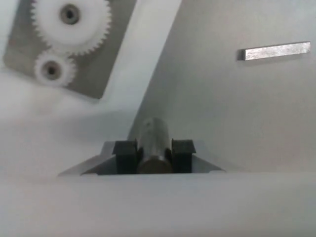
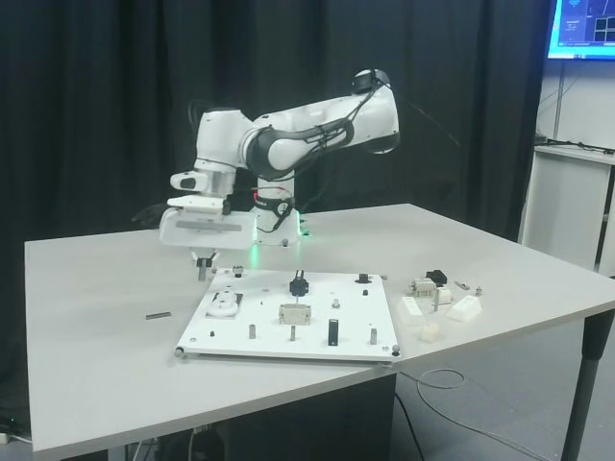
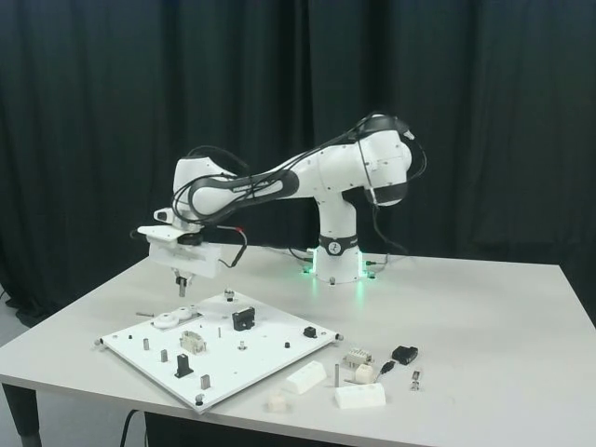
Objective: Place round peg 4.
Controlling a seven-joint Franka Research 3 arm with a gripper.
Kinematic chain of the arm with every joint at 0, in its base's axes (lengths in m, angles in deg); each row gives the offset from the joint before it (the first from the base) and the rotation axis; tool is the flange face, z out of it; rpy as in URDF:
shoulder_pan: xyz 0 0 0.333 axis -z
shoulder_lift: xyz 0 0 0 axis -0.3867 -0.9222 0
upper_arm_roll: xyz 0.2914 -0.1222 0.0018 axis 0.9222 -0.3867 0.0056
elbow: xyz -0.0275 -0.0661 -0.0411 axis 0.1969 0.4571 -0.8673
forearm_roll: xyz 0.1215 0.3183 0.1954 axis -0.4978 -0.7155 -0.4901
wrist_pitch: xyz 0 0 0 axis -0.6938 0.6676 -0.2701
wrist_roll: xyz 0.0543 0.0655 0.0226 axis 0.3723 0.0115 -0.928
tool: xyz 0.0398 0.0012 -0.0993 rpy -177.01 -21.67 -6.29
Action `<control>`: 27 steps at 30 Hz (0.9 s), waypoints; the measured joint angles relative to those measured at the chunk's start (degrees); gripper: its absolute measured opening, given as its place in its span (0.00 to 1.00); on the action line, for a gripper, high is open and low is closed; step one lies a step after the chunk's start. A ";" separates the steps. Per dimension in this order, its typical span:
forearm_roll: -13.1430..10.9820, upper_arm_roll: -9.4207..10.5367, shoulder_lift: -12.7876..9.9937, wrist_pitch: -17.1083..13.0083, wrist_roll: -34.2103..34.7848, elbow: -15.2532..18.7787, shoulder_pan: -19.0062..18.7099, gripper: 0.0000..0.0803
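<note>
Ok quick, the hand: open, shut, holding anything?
Hand: shut on the round peg, held between both black fingers.

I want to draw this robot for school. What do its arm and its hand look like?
The arm is white with rounded, tube-like segments and black bands at the joints. A black cable runs along it. Green light glows at its base. Near the wrist sits a flat white block. The hand has two small black fingers with squared tips.
</note>
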 joint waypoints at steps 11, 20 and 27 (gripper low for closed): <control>-1.91 4.15 -0.09 0.34 -2.45 -4.25 7.43 0.18; -1.88 5.95 -0.11 1.72 -2.93 -7.78 12.10 0.18; -1.40 6.71 -0.11 2.71 -3.07 -9.83 14.56 0.18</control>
